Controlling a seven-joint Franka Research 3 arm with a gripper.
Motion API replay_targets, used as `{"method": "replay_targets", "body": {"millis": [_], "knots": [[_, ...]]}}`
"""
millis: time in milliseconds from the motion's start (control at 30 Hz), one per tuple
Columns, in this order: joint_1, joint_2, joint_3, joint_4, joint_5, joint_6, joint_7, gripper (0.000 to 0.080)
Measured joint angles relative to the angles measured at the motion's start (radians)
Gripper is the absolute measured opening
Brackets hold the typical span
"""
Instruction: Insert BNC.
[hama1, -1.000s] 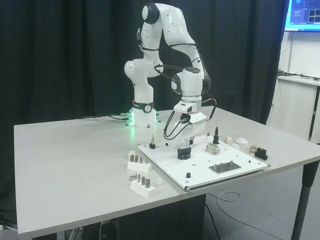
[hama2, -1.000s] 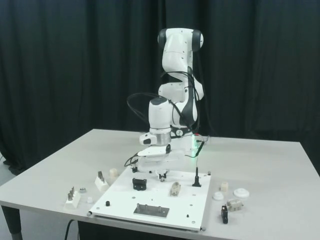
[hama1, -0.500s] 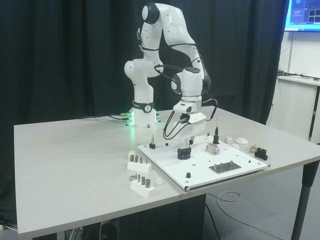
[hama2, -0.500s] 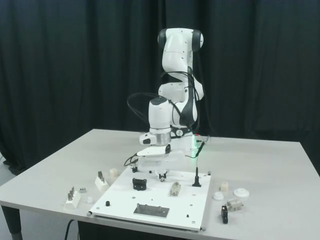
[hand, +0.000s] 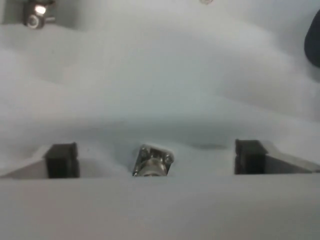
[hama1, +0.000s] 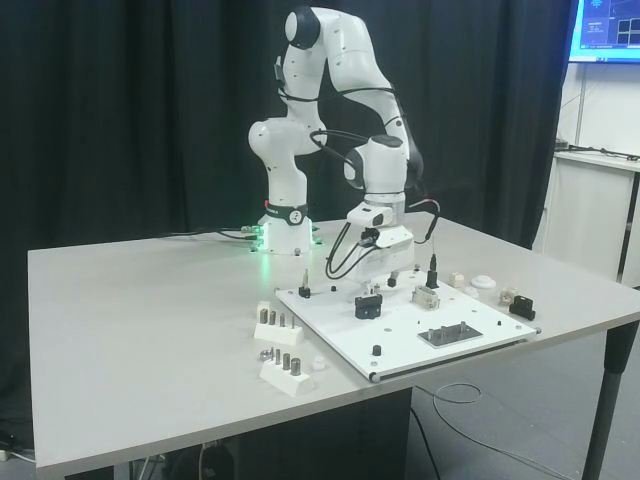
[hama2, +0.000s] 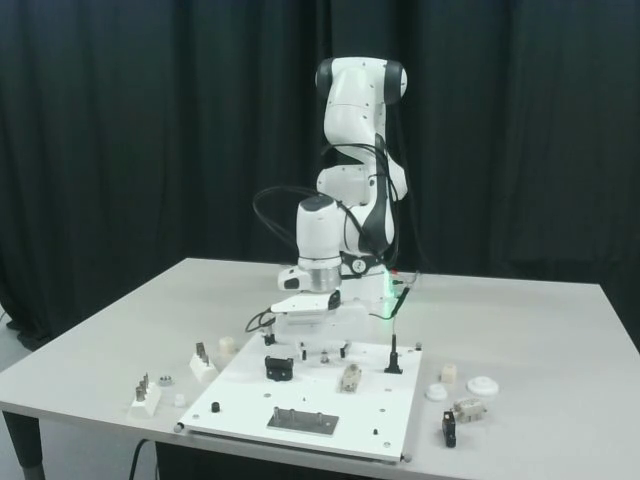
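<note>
Now the pincer (hand: 155, 162) stands wide open, its two black fingertips (hand: 62, 160) well apart on either side of a small metal connector (hand: 152, 161) and gripping nothing; that connector, a short round barrel on a squarish flange, sits upright on the white board (hama1: 400, 335), between the tips but touching neither. To do this step well, I judge the arm should keep centred over the barrel and come straight down, closing only when both tips flank it evenly; a skewed grip on a smooth, shiny cylinder would likely slip or tilt it. The board looks flat and matt, resting on the grey surface (hama1: 130, 300); a black block (hama2: 279, 368) stands just beside the pincer in the second room view; white holders with grey pegs (hama1: 278, 322) lie well apart from it.
</note>
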Motion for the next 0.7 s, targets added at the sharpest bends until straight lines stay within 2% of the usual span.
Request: {"method": "replay_targets", "body": {"millis": [67,100,133,433,700], "knots": [[0.0,0.001,-0.002,0.004,-0.004,0.0,0.0,0.0408],[0.0,0.001,-0.003,0.006,-0.007,0.0,0.0,0.0681],[0.0,0.001,-0.005,0.007,-0.009,0.0,0.0,0.0773],[0.0,0.001,-0.022,0.02,-0.019,-0.014,0.0,0.0793],[0.0,0.001,-0.029,0.038,-0.027,-0.054,0.0,0.0799]]}}
